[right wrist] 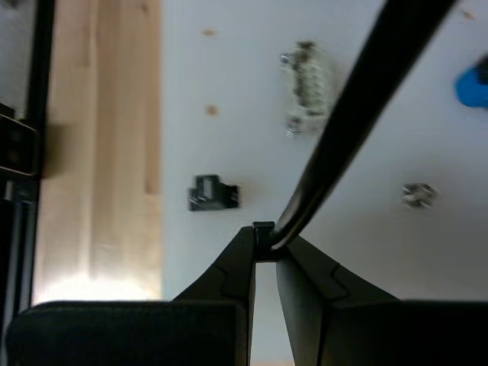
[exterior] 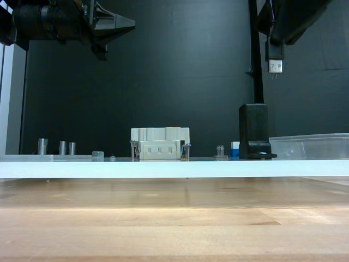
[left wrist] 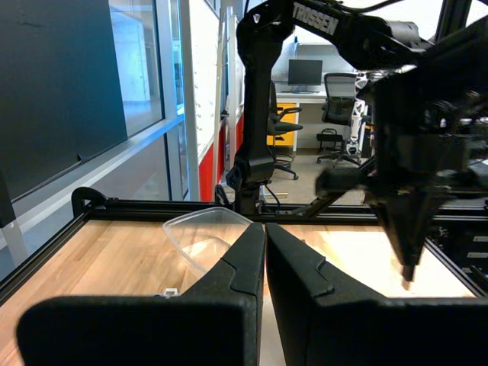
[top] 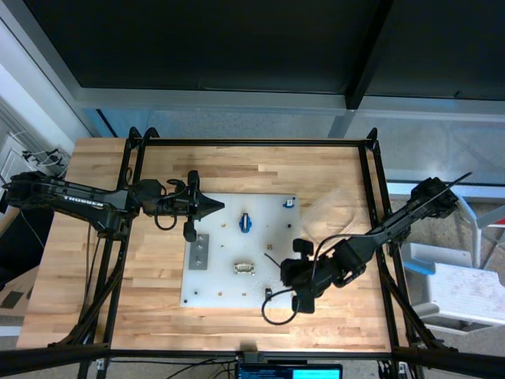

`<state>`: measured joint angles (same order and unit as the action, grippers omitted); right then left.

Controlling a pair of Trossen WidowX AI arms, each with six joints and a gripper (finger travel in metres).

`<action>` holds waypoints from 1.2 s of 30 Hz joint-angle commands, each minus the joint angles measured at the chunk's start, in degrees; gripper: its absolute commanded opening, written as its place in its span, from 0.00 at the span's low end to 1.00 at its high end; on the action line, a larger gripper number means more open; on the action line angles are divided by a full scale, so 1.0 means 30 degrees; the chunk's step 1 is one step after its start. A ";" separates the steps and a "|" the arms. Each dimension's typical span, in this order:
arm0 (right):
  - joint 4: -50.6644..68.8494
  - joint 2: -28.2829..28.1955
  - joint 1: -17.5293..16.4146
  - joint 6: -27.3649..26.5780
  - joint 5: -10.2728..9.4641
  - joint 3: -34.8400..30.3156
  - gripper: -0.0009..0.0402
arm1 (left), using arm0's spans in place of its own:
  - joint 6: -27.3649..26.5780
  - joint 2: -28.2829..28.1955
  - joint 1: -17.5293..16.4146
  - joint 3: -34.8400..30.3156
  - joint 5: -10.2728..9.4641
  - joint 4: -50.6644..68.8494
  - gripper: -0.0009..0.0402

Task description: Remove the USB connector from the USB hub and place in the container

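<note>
My right gripper [right wrist: 264, 242] is shut on the USB connector [right wrist: 263, 231], a small black plug whose thin black cable [right wrist: 358, 114] runs away from the fingers. In the low view the USB connector [exterior: 275, 64] hangs silver tip down, clear above the USB hub [exterior: 254, 131]. The USB hub [right wrist: 213, 193] is a small black block on the white board [top: 221, 292], apart from the plug. My right gripper [top: 286, 275] hovers over the board's right part, and the cable loops below it. The container [top: 335, 207], a clear tub, stands right of the board. My left gripper [top: 215, 205] is shut and holds nothing, high at the board's left rear.
On the board are a grey metal connector [top: 244, 270], a blue clip [top: 245, 222] and a grey holed bar [top: 199, 253]. A black frame rail [top: 377, 205] runs along the table's right side, just past the container [exterior: 311, 145].
</note>
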<state>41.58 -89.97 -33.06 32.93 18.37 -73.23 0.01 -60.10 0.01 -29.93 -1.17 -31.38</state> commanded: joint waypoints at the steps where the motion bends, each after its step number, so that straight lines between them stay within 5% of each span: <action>1: 0.1144 0.0634 0.0262 0.0102 0.0000 0.0036 0.02 | 0.0007 0.0000 0.0000 -0.0007 0.0007 0.0000 0.02; 32: 0.5078 0.9777 0.3628 0.2426 -0.0168 0.6739 0.02 | 0.0007 0.0000 0.0000 -0.0007 0.0007 0.0000 0.02; 36: 0.5187 1.0433 0.4313 0.3337 -0.0685 0.7300 0.02 | 0.0000 0.0000 0.0000 -0.0007 0.0007 0.0000 0.02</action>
<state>57.08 -59.11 -20.86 42.37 16.91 -51.83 0.01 -60.10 0.01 -29.93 -1.17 -31.35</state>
